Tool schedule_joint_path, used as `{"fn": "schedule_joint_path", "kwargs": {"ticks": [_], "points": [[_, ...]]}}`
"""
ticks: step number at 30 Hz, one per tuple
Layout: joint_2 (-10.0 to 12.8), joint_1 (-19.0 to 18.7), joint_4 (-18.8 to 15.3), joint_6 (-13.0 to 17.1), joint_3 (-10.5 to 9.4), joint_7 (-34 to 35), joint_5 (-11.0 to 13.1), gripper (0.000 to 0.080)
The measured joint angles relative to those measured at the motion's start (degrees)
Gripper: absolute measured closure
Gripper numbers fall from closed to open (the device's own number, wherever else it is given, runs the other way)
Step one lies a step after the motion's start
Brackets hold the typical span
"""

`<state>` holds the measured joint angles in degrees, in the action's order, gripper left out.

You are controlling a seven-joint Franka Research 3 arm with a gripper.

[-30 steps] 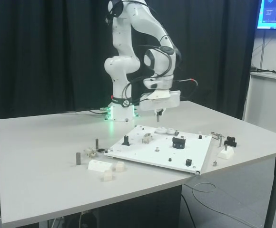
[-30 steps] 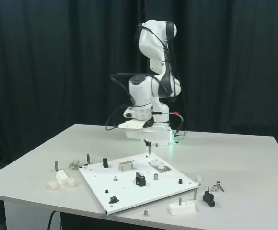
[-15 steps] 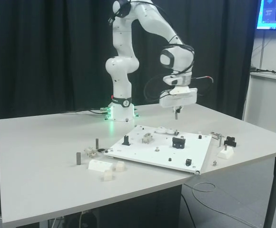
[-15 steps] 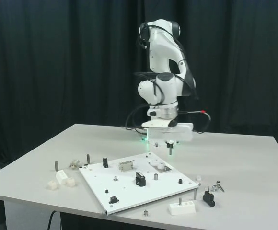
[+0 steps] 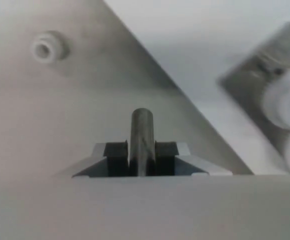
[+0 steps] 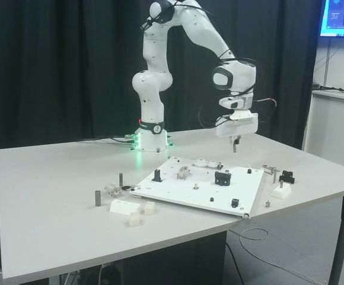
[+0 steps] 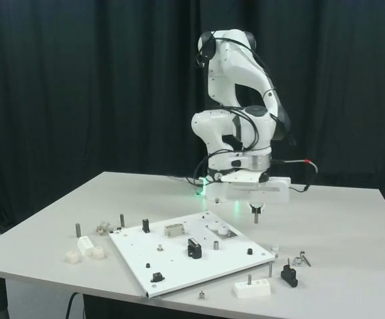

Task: Place round peg 3.

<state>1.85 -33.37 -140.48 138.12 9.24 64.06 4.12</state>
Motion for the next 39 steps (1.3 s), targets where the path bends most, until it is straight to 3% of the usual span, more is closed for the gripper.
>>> {"fn": "schedule_joint_path", "kwargs": {"ticks": [15, 24, 39], "points": [[6.5, -1.8, 5.8, 1.2, -5.58, 5.1, 0.9, 0.0692], [11.9, -2.0, 11.4, 0.8, -8.96, 8.3, 0.9, 0.0692], [20.7, -3.7, 22.7, -8.2, -9.72, 11.2, 1.0, 0.0692]]}}
